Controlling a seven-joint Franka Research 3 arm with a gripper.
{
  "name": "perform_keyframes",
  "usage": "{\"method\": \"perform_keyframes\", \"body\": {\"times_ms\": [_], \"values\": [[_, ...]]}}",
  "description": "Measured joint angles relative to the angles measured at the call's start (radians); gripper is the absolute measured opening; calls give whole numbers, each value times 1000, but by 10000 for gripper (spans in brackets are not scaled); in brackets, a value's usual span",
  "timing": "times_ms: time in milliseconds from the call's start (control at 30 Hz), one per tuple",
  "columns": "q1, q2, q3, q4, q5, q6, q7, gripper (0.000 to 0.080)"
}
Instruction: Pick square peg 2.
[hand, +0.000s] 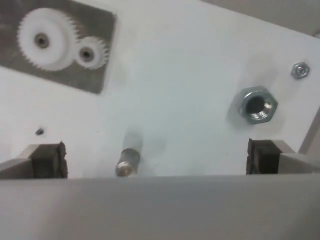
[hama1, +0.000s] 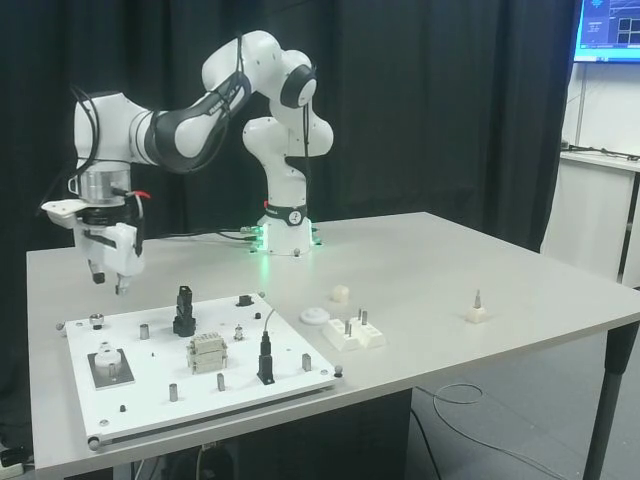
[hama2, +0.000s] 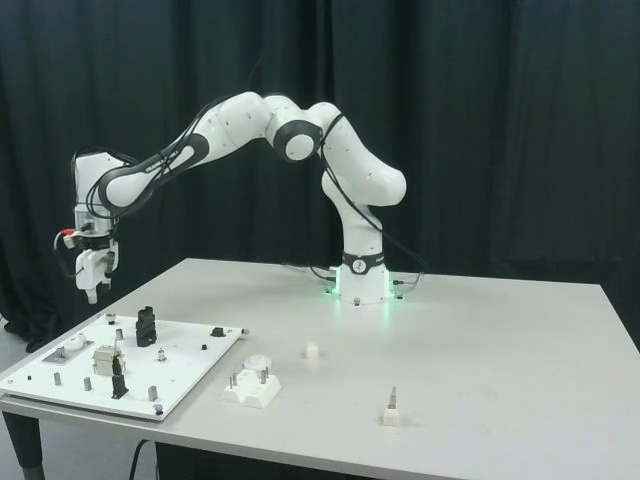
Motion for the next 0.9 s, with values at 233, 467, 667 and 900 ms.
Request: {"method": "perform_keyframes", "body": {"times_ms": [233, 467, 667, 900], "values": [[23, -19, 0, 0, 0, -21, -7, 800], [60, -46, 0, 0, 1, -58, -12, 800], [102, -72, 0, -1, 1, -103, -11, 800], [158, -104, -1, -9, 1, -166, 30, 800]]}}
